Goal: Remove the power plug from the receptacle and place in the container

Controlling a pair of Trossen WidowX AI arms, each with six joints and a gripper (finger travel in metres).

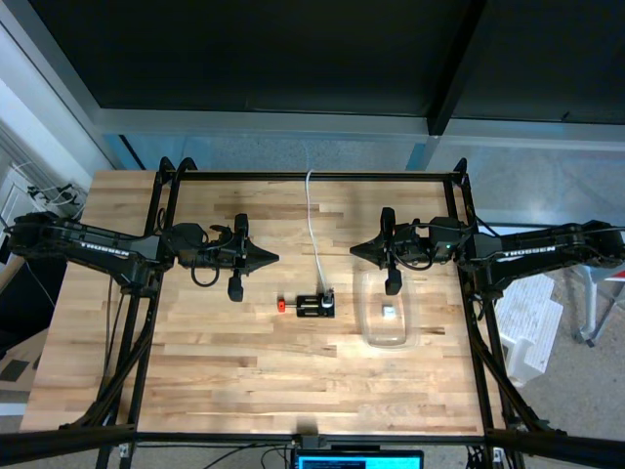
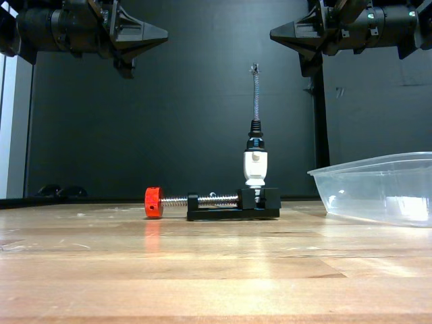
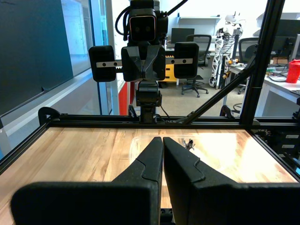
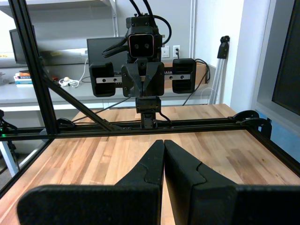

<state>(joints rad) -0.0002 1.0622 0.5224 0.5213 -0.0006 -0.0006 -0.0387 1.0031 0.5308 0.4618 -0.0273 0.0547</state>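
Note:
The receptacle (image 1: 314, 306) (image 2: 233, 203) lies mid-table, a black-framed block with a red knob (image 2: 153, 202) at its left end. The power plug (image 2: 255, 140) stands upright in its right end, its thin cord rising straight up. The container (image 1: 386, 315) (image 2: 381, 189), a clear tub, sits just right of the block. My left gripper (image 1: 271, 259) (image 2: 164, 32) (image 3: 162, 139) hovers high, left of and behind the block, shut and empty. My right gripper (image 1: 355, 252) (image 2: 273, 32) (image 4: 163, 141) hovers opposite, above the tub's far end, also shut and empty.
A long white cable (image 1: 314, 230) runs from the receptacle to the table's far edge. A small white piece (image 1: 389, 311) lies inside the tub. A black frame (image 1: 312, 176) borders the wooden table top.

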